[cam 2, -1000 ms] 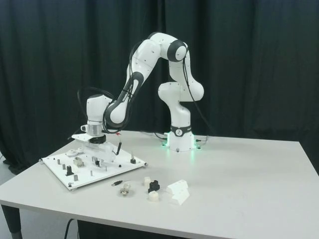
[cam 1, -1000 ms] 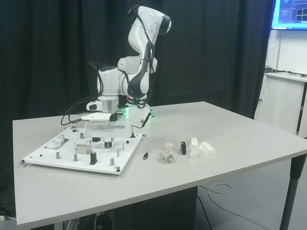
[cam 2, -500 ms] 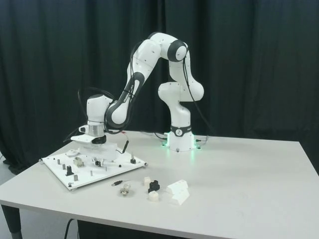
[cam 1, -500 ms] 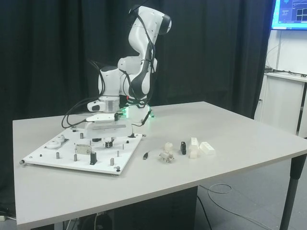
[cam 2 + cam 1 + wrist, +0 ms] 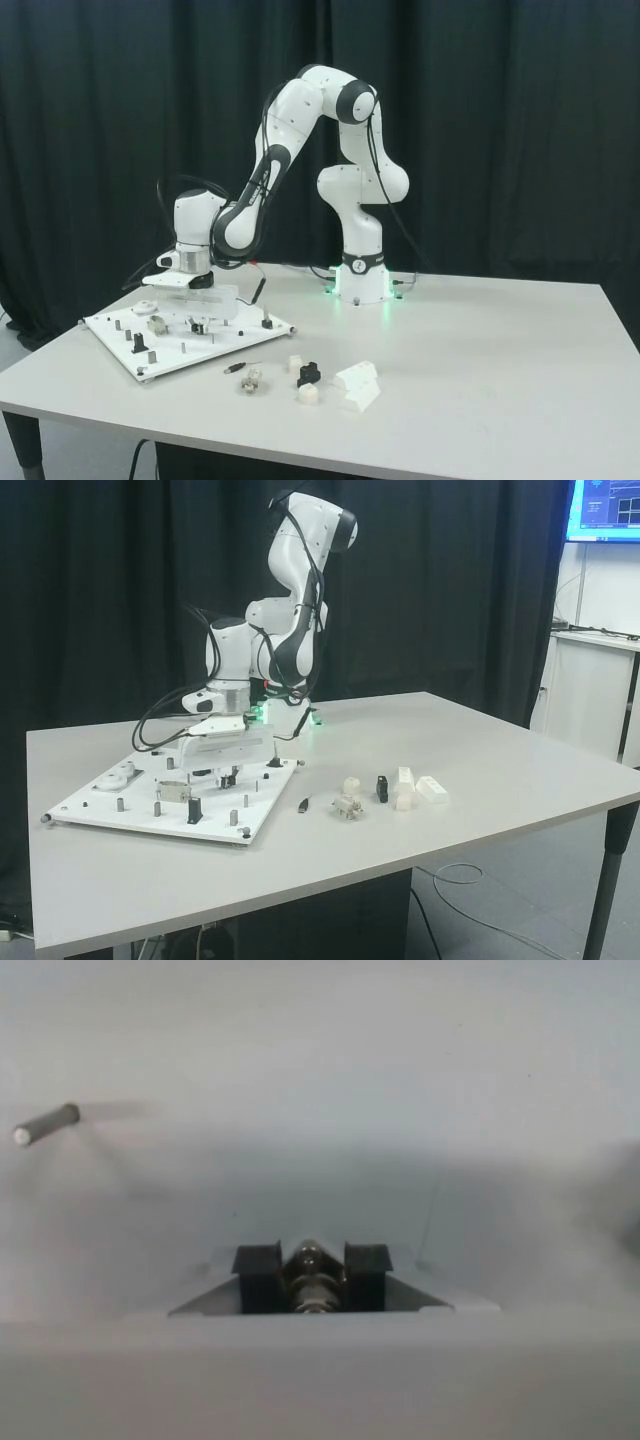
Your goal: Remove BNC.
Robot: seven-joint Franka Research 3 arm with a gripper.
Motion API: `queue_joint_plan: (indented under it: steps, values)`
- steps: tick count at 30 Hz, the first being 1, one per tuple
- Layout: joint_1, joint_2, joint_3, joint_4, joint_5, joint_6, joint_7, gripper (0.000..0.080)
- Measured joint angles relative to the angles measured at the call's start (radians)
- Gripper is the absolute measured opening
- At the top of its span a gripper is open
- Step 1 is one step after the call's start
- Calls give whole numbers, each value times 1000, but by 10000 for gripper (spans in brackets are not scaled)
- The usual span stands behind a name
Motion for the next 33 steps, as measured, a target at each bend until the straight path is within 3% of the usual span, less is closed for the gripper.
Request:
queue_joint_plan:
  steps: [18, 33]
  values:
    - [2, -9, -2, 0, -36, -5, -48, 130]
    - [2, -67, -23, 0, -67, -57, -48, 130]
